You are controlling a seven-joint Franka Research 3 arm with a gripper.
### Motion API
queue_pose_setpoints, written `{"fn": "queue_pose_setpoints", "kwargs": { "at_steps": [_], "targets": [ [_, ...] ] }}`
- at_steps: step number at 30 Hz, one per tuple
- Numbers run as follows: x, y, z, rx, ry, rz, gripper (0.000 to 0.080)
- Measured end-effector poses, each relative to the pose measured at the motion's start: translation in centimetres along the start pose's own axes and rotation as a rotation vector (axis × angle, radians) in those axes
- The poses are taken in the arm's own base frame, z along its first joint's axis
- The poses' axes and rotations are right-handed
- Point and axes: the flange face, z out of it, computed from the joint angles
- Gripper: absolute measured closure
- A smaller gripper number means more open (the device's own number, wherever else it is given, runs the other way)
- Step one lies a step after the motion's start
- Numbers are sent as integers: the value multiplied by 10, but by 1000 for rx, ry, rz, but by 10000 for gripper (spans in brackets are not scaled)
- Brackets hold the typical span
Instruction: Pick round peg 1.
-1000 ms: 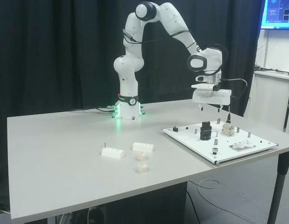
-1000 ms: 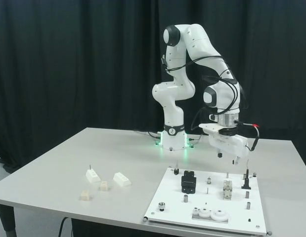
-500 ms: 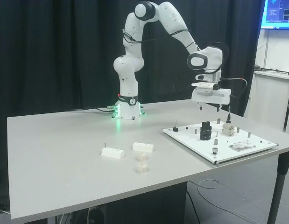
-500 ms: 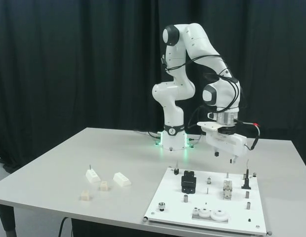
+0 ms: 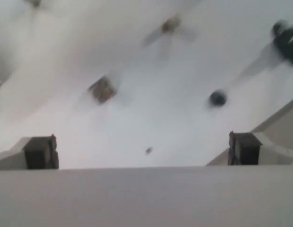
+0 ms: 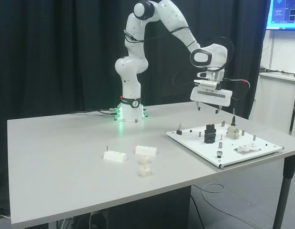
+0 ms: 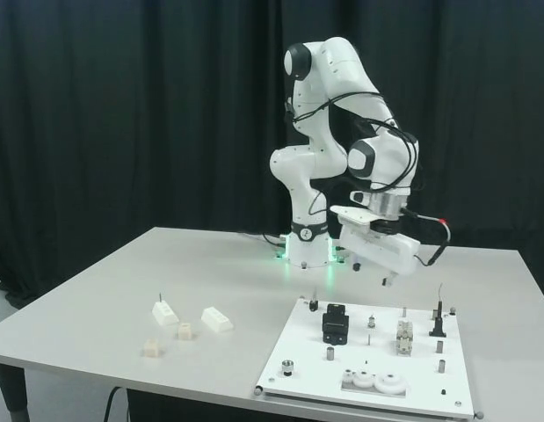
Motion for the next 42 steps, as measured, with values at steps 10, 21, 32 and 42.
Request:
{"fn": "queue_pose_setpoints", "kwargs": {
  "at_steps": [10, 21, 32, 42],
  "targets": [
    [45, -12, 1, -14, 34, -67, 3],
    [97, -22, 5, -32, 56, -113, 3],
    [151, -25, 14, -70, 86, -183, 3],
    [203, -23, 25, -115, 101, -277, 3]
  ]
}}
